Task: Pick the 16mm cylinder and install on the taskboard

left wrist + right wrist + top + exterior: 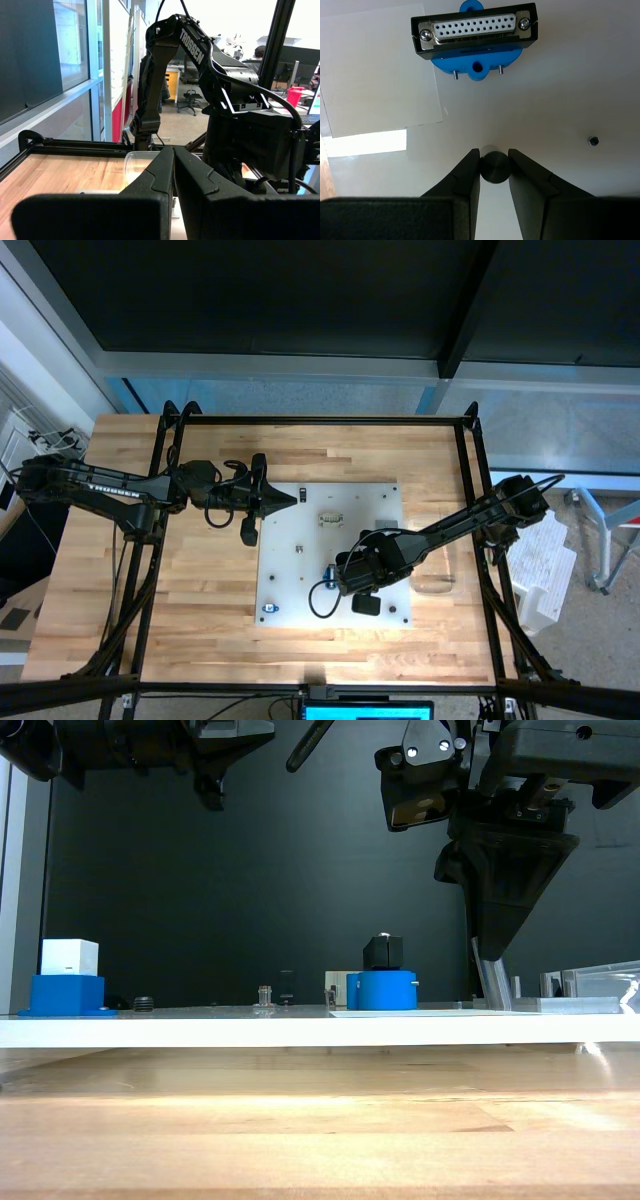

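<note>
A pale wooden worktop (200,630) sits inside a black metal frame (320,420). Beyond it, at twelve o'clock, hangs a dark panel (260,290). At three o'clock printed sheets (545,565) lie beside the frame, and at six o'clock a lit screen (365,709) peeks over the edge. Farther off, daylight comes through tall glass panes (70,50) into an office with a swivel chair (190,100) and a beige floor (175,122).

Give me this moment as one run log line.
left gripper: shut, empty, raised near taskboard far-left corner | right gripper: shut on 16mm cylinder, down at taskboard | status: cylinder not yet released
</note>
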Controlling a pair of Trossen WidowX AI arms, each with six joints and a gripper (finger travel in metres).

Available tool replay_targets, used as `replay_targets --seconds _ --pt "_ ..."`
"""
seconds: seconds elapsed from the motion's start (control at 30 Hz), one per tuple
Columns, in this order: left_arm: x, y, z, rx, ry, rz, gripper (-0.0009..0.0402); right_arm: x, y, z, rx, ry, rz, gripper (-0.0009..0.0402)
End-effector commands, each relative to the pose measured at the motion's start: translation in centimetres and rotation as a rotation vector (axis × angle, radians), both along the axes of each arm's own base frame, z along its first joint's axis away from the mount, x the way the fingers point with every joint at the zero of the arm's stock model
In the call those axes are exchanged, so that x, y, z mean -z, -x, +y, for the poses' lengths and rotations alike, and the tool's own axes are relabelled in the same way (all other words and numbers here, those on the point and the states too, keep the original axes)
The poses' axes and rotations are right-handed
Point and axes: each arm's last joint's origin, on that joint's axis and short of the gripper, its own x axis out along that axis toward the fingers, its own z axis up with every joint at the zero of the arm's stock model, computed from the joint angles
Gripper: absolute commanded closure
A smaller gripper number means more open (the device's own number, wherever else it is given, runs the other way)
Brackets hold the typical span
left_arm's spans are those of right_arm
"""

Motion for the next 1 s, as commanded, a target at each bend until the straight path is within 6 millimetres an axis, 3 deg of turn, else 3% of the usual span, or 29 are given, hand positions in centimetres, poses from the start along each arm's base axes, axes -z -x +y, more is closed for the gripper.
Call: replay_targets --seconds 0.03,1.0 --pt "-0.02 0.0 0.01 0.0 0.0 -0.001 0.0393 -0.04 0.0 -0.02 0.0 0.0 -0.001 0.0392" --pt "-0.02 0.0 0.01 0.0 0.0 -0.001 0.0393 -0.08 -0.17 0.05 0.001 -0.007 -0.019 0.0392"
